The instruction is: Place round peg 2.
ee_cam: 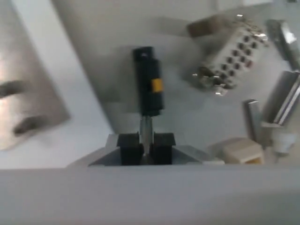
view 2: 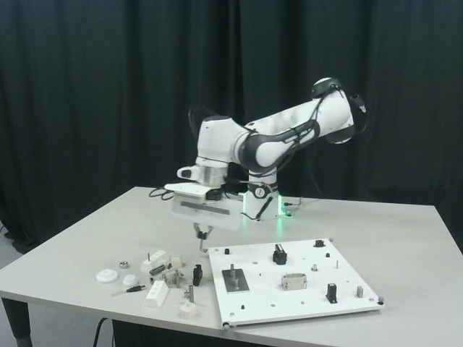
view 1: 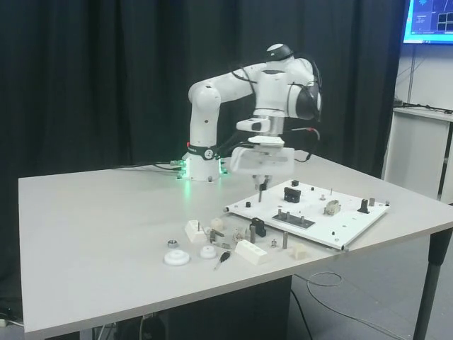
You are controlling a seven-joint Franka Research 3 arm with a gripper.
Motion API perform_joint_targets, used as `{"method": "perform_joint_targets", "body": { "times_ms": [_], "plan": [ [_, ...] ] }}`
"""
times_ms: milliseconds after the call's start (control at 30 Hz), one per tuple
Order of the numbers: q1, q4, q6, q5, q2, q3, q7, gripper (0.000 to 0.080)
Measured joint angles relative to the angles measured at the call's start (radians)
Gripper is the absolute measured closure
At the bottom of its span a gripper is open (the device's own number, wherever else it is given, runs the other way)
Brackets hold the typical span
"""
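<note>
The grey counter [view 1: 85, 212] carries the white board [view 1: 354, 223], with loose parts [view 1: 212, 244] scattered just off its left edge. The white arm [view 2: 289, 134] is held over the board's far-left corner. The jaws [ee_cam: 146, 149] are seen closed on a thin grey round peg [ee_cam: 146, 131], carried above the counter, not yet seated. A black part [ee_cam: 149, 82] lies below it in the wrist view. Judged: pick-up done; transport, alignment over the hole, insertion and release are left. The target hole cannot be told.
</note>
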Motion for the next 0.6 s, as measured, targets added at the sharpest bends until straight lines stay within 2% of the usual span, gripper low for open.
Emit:
{"method": "perform_joint_targets", "body": {
  "times_ms": [233, 467, 600],
  "plan": [
    [-0.065, -0.017, -0.002, 0.081, 0.032, 0.01, -0.097, 0.0742],
    [-0.136, -0.01, 0.003, 0.157, 0.066, 0.04, -0.174, 0.0742],
    [-0.176, 0.005, 0.011, 0.18, 0.073, 0.062, -0.208, 0.0742]
  ]
}}
